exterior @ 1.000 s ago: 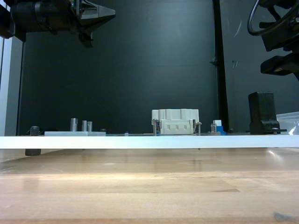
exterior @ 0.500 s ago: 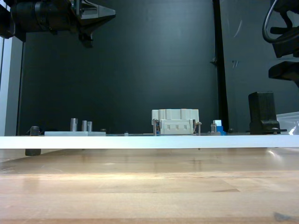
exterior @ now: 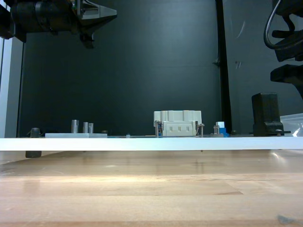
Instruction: Pick the 16mm bar and place in it's hole on the taskboard
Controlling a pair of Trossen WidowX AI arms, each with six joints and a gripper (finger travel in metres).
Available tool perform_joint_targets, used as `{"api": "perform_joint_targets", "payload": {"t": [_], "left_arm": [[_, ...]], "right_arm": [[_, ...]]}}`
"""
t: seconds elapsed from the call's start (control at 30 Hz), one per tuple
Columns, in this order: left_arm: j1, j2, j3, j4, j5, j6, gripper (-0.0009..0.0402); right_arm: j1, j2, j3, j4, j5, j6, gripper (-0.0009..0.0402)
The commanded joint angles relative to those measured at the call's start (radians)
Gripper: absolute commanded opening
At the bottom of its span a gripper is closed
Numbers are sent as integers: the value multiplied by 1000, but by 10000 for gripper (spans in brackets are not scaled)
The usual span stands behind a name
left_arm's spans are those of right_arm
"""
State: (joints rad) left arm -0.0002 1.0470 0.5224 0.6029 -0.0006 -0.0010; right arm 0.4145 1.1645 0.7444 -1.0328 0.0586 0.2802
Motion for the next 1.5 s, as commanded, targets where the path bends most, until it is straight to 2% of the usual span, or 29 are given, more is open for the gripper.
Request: {"api": "perform_joint_targets", "payload": {"t": [0.03, 0.2, 0.43, 0.53, 1.0, 1.2, 1.5], "left_arm": [[0, 0, 0, 0, 0, 0, 0], [0, 0, 0, 0, 0, 0, 0], [0, 0, 0, 0, 0, 0, 0], [0, 0, 0, 0, 0, 0, 0], [0, 0, 0, 0, 0, 0, 0], [0, 0, 0, 0, 0, 0, 0], [0, 0, 0, 0, 0, 0, 0]], "right_arm": [[3, 9, -19, 27, -7, 0, 236], [5, 10, -70, 95, -10, 21, 236], [5, 30, -72, 96, -11, 26, 236], [5, 33, -73, 97, -34, 21, 236], [4, 77, -80, 132, -33, 21, 227], [2, 77, -80, 130, -32, 21, 171], [2, 77, -80, 128, -32, 21, 31]]}}
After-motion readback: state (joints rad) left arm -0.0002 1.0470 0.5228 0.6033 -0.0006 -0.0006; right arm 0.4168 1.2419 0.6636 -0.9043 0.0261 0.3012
